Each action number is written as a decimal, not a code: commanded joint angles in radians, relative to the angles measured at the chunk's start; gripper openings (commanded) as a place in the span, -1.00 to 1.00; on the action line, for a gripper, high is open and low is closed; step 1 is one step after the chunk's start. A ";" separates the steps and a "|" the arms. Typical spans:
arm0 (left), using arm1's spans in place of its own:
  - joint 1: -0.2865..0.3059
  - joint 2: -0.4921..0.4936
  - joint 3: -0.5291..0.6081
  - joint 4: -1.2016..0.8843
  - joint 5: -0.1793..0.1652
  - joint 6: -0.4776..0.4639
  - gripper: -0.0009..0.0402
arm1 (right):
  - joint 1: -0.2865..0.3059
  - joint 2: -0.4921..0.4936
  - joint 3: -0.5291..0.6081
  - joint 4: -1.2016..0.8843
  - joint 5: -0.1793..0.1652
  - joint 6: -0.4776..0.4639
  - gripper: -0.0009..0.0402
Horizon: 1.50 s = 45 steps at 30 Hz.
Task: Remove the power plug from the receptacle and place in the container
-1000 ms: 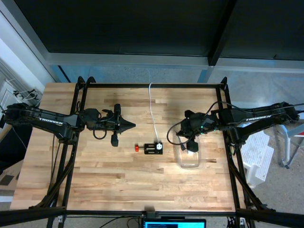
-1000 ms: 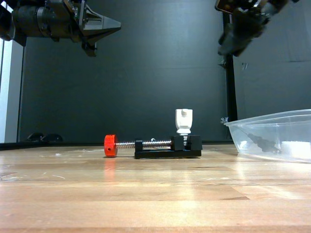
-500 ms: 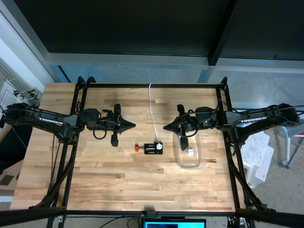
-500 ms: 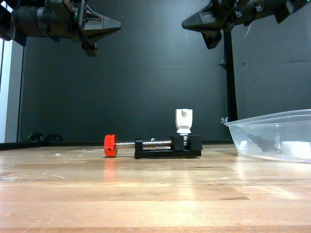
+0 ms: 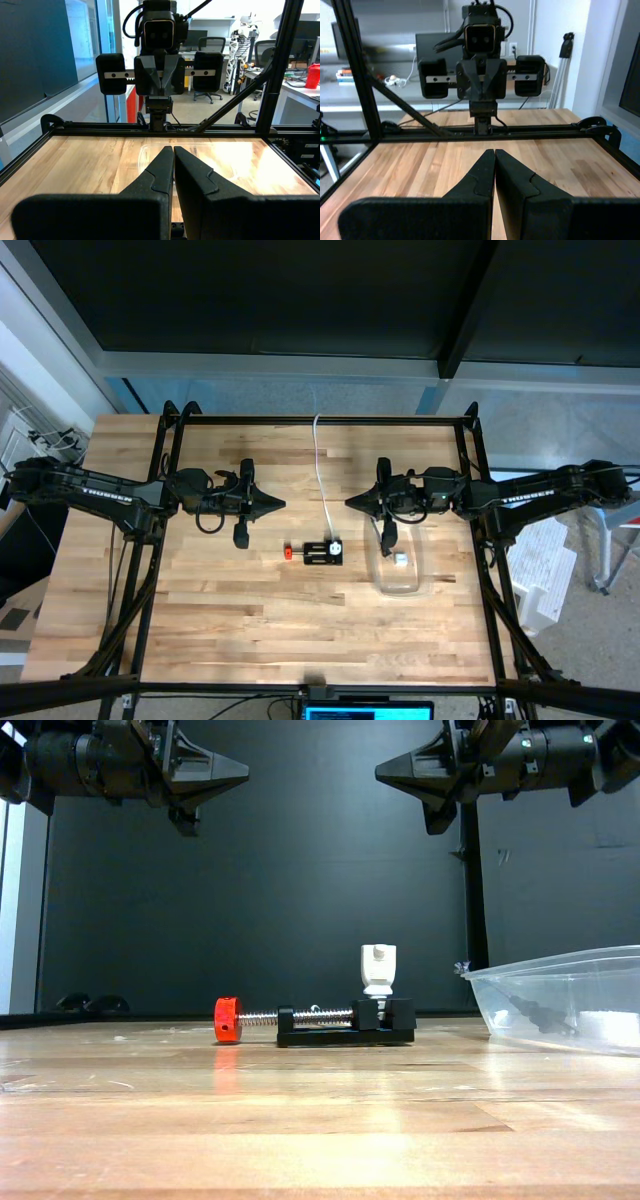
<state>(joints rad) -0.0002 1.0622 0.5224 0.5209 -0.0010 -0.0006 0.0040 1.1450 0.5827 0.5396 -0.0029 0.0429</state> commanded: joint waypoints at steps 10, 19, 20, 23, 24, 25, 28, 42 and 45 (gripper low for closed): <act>0.000 0.000 0.000 0.000 0.000 0.000 -0.96 | 0.001 -0.006 -0.025 0.044 0.002 0.031 -0.96; 0.000 0.000 0.000 0.000 0.000 0.000 -0.96 | 0.000 -0.005 -0.002 0.025 0.002 0.051 -0.96; 0.000 0.000 0.000 0.000 0.000 0.000 -0.96 | 0.000 -0.005 -0.005 0.025 0.001 0.053 -0.96; 0.000 0.000 0.000 0.000 0.000 0.000 -0.96 | 0.000 -0.005 -0.006 0.024 0.003 0.053 -0.96; 0.000 0.000 0.000 0.000 0.000 0.000 -0.96 | 0.000 -0.005 -0.006 0.024 0.003 0.052 -0.96; 0.000 0.000 0.000 0.000 0.000 0.000 -0.96 | 0.000 -0.005 -0.006 0.024 0.003 0.053 -0.96; 0.000 0.000 0.000 0.000 0.000 0.000 -0.96 | 0.000 -0.005 -0.009 0.025 0.003 0.054 -0.96; 0.000 0.000 0.000 0.000 0.000 0.000 -0.96 | 0.000 -0.005 -0.035 0.067 0.011 0.062 -0.96; 0.000 0.000 0.000 0.000 0.000 0.000 -0.96 | 0.000 -0.005 -0.035 0.064 0.011 0.062 -0.96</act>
